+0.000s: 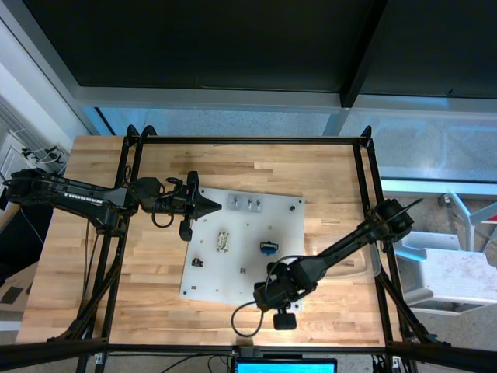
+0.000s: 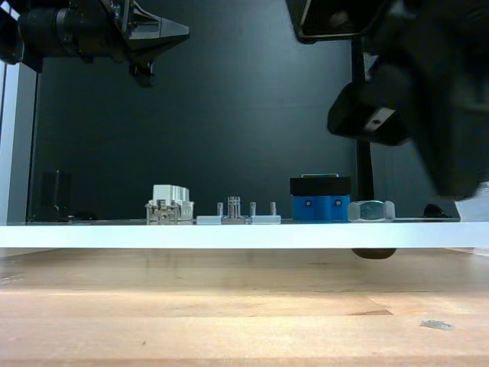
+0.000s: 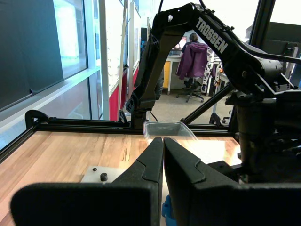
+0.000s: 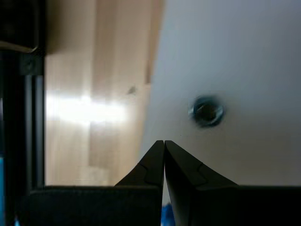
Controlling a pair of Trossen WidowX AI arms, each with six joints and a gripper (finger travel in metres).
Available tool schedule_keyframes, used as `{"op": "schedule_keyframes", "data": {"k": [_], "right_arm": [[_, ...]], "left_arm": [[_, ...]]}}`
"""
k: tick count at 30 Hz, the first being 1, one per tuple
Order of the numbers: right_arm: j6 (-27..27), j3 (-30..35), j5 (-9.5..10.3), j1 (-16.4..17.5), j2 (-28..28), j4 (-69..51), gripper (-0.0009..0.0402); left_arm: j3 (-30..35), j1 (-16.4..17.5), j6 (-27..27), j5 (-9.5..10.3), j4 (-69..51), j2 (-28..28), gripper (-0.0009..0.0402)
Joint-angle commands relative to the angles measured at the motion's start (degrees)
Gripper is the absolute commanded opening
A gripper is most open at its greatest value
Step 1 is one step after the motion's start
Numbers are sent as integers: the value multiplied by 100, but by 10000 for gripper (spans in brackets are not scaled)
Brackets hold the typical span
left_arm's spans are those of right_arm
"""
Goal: Pick the M12 fastener and fasten on the M12 threads
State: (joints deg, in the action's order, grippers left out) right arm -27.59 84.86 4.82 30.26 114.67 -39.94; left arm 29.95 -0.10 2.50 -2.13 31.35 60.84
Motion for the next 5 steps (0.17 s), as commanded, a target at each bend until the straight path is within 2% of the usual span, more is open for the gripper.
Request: {"op": "schedule_keyframes", "data": {"k": [1, 5], "right_arm": [[-2, 0, -28, -11, -20, -15, 0], [-26, 0, -28, -7, -20, -15, 0]], "left_arm": [[0, 2, -2, -2, 11, 2, 0], [0, 2, 0, -2, -2, 2, 0]]}}
